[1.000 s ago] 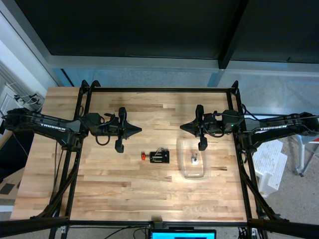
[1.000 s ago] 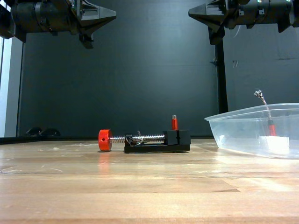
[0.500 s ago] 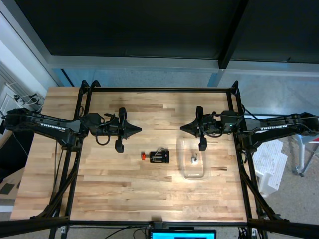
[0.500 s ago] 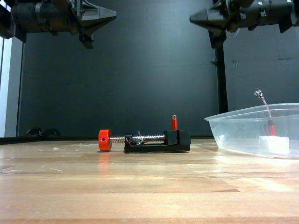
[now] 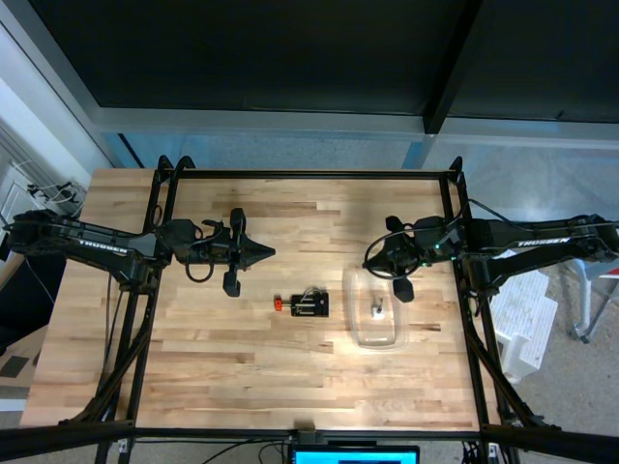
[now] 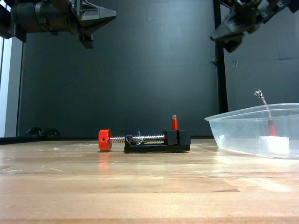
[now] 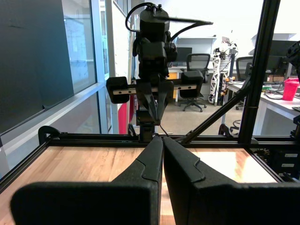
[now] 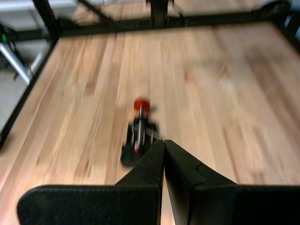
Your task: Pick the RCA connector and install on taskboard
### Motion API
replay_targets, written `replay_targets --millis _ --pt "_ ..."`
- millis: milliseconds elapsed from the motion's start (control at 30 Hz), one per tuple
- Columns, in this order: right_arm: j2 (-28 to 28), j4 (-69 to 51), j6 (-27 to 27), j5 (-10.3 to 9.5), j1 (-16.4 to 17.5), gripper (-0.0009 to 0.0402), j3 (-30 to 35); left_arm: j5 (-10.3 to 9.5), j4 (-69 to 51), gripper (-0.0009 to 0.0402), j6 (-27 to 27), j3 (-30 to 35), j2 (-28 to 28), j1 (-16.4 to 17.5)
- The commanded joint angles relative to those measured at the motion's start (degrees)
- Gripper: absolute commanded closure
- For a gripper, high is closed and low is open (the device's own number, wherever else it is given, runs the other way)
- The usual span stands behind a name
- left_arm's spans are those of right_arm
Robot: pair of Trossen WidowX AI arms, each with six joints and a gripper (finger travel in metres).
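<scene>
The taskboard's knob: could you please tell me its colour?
Red-orange knob, clearest in the low view. Left hand and right hand hang high above the table.

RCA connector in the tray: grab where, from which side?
Probably its springy upper stem, from above: the connector stands nearly upright in the tray, whose walls block the sides. Right gripper hangs near the tray; left gripper parked high left.

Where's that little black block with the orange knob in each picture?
High view: taskboard mid-table; left gripper and right gripper hover above, either side.
Low view: taskboard at centre.
Left wrist view: not in it.
Right wrist view: taskboard ahead of the right gripper.
Shared landmark: its red-orange knob.
</scene>
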State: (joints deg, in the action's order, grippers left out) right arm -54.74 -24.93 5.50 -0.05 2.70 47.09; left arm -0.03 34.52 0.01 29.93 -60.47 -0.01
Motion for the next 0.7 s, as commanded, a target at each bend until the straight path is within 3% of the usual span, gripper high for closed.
replay_targets --millis 33,400,700 --pt "-0.07 -7.52 0.52 0.15 1.25 0.0393 1.57 0.00 0.00 0.0393 0.00 0.02 -0.02 0.00" --pt "-0.22 -22.53 6.03 2.32 8.74 0.0393 2.86 0.00 0.00 0.0393 0.00 0.02 -0.02 0.00" --pt "-4.17 -27.08 8.22 2.62 11.56 0.0393 2.86 0.00 0.02 0.0393 0.00 0.02 -0.02 0.02"
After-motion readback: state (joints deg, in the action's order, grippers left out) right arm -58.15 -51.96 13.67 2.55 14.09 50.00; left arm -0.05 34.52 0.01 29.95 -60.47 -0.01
